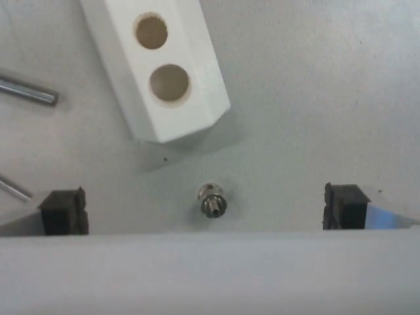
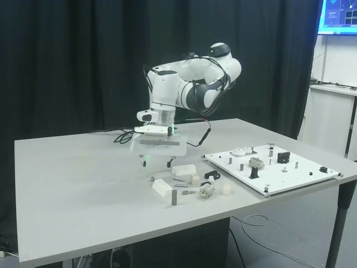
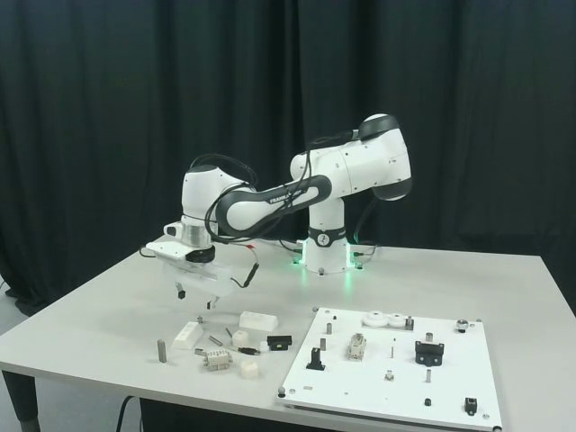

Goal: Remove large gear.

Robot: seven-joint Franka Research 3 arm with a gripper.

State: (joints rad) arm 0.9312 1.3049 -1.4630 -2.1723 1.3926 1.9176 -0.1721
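Two black fingertips hang well apart above the grey table [image 3: 90, 315], so the gripper [image 1: 203, 210] is open and holds nothing; between its tips, in the wrist view, lies only a small metal bolt [image 1: 211, 200], with a white block [image 1: 161, 65] bearing two round holes just beyond it. From where I stand by the second room camera, reading left to right, the gripper [image 3: 193, 300] hovers over a scatter of loose parts [image 3: 225, 346], and well to its right sits the white board [image 3: 396, 369]. The large gear [image 3: 374, 318] rests at the far edge of that board, flat on its face, touching or just beside a smaller gear [image 3: 394, 319]. It looks like a white, low disc; its teeth are too small to make out. The step in hand, I judge, is the reach across to the board, since the arm is not yet near the gear. To do it well the gripper should rise clear of the loose parts, travel right, come down centred over the gear with jaws wide, close on its rim without nudging the smaller gear, and lift straight up.
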